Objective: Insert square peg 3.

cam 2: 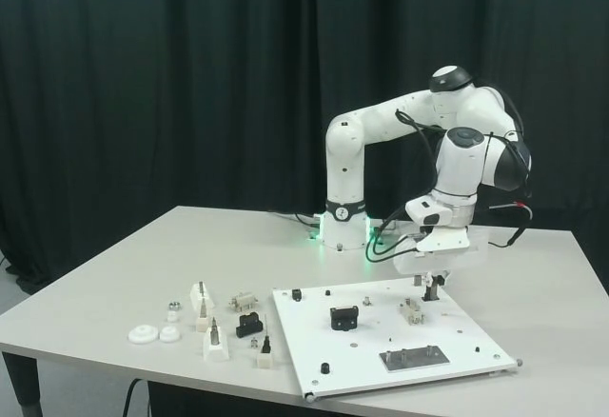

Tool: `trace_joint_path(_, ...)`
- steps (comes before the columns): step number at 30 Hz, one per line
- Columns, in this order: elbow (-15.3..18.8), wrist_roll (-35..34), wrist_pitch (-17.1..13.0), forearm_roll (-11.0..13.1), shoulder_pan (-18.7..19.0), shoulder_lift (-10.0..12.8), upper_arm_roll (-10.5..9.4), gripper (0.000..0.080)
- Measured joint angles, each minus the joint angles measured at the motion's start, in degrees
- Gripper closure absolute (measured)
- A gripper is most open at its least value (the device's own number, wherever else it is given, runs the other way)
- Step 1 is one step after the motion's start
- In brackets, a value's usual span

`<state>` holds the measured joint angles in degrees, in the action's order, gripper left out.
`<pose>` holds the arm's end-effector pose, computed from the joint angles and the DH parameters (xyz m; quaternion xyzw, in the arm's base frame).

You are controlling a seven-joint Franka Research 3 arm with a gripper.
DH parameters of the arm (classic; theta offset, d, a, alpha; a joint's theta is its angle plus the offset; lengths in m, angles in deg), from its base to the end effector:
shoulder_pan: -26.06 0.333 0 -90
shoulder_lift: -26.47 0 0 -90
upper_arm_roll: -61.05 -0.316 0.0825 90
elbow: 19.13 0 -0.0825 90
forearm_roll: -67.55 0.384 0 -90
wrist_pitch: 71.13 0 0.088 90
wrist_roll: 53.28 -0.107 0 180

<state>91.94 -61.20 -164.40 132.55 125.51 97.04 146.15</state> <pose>0.4900 0.3012 0.2628 0.9853 -0.1384 -0.0700 0.0713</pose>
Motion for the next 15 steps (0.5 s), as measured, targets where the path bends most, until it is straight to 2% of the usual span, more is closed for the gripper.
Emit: trace_joint_path(15,0.0,-1.63,-2.68,0.49,0.81,0.0,-1.77,0.0689)
